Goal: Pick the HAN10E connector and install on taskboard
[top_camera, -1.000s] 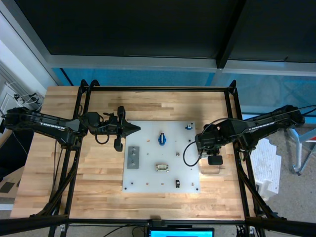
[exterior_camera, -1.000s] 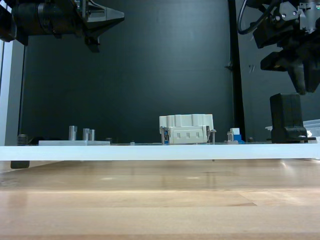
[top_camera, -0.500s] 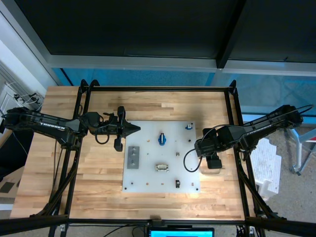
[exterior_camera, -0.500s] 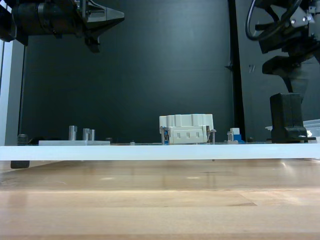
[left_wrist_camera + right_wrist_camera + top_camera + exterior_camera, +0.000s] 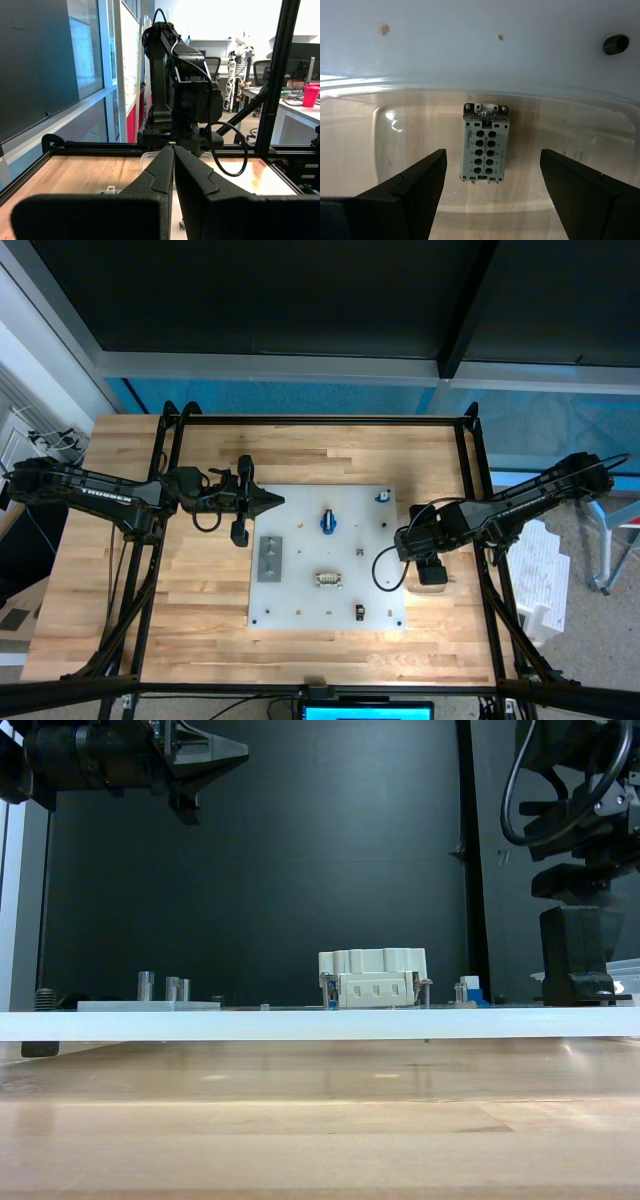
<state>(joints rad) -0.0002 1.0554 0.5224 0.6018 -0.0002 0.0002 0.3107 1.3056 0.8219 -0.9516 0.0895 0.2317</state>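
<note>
Landmark: the large flat white rectangular taskboard (image 5: 300,592), with small holes, is taken as the reference for every place below.
HAN10E connector (image 5: 483,145): the small beige-grey block with ten holes and silvery metal ends is seen lying flat, not gripped, in a clear plastic tray (image 5: 365,135) set against the taskboard's right edge.
Right gripper (image 5: 492,152): it is held over that tray, just off the taskboard's right edge (image 5: 430,570). Its black fingers (image 5: 415,190) are spread wide, one on each side of the connector, and neither is touching it.
Left gripper (image 5: 173,147): it is raised above the taskboard's far left corner (image 5: 272,501), pointing inward. The fingers are pressed together and nothing is held.
Mounted beige housing (image 5: 327,581): a second block of similar colour (shown upright in the low view (image 5: 373,977)) is seated near the taskboard's middle, toward its near edge.
Grey metal block (image 5: 270,558): it is fixed on the taskboard's left part.
Small blue upright part (image 5: 328,523): it is placed toward the taskboard's far side, beyond the beige housing.
</note>
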